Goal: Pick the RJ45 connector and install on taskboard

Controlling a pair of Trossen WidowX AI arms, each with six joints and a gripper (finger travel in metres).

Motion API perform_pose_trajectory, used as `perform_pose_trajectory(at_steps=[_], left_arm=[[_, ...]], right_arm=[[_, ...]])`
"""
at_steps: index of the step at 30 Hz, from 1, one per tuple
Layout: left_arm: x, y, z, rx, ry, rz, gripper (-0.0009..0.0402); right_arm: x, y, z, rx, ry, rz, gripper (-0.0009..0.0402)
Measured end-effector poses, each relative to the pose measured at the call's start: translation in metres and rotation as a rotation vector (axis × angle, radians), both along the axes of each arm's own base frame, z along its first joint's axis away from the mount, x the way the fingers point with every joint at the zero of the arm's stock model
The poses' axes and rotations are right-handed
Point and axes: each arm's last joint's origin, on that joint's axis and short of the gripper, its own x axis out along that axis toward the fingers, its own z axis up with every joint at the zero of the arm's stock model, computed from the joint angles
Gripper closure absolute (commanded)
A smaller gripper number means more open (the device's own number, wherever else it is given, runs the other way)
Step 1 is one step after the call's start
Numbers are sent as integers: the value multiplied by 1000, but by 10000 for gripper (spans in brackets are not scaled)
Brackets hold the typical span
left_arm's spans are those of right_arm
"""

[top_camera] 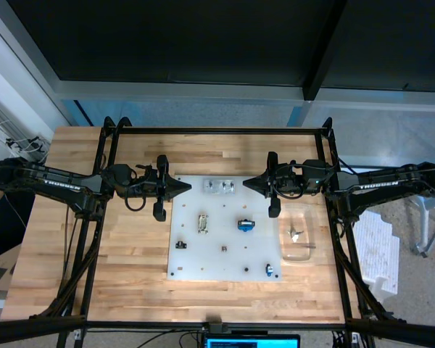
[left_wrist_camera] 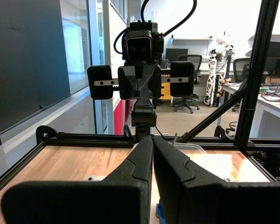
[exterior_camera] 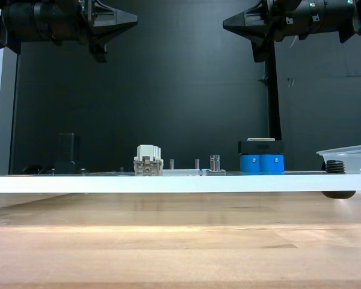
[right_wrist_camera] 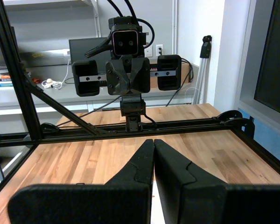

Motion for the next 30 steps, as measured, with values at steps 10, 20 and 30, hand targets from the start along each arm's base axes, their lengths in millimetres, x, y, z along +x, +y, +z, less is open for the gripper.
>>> perform_pose_trajectory(at_steps=[10,20,30], left_arm=[[0,0,0,0,1,0,393],[0,0,0,0,0,0,393],[0,0,0,0,0,0,393]], right_arm=[[0,1,0,2,-4,3,393],[-4,1,11,4,51,3,393],[-20,2,26,23,368,9,393]])
